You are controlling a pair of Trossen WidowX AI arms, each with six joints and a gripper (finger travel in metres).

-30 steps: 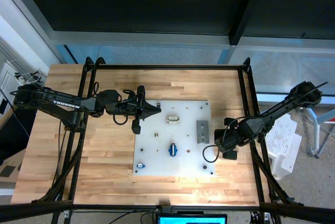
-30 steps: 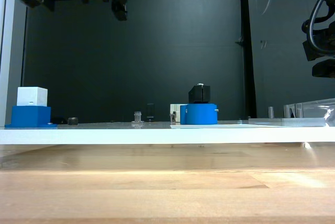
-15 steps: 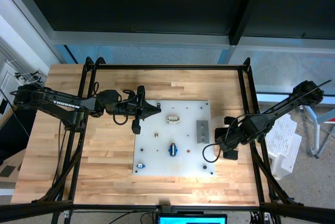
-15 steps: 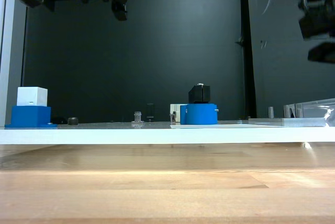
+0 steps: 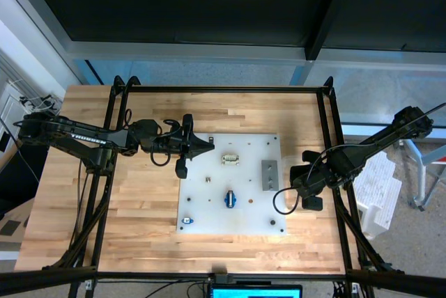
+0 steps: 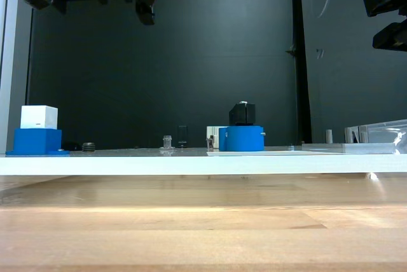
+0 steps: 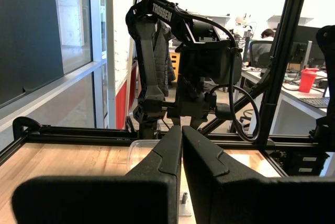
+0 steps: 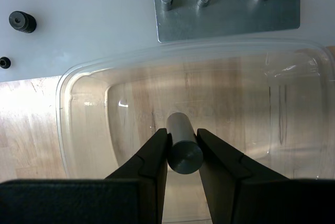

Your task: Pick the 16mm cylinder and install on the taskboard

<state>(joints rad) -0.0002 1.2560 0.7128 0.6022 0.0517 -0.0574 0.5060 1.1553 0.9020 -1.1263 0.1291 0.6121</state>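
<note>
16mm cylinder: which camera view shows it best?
Right wrist view: the 16mm cylinder, clamped in the right gripper above the clear tray. High and low views show only that gripper, right of the taskboard; the left wrist view misses it. The left gripper, shut, hangs over the taskboard's far-left corner.

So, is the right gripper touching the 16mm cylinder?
Touching: right wrist view shows the right gripper clamping the 16mm cylinder above the tray. Left gripper hangs over the taskboard.
</note>
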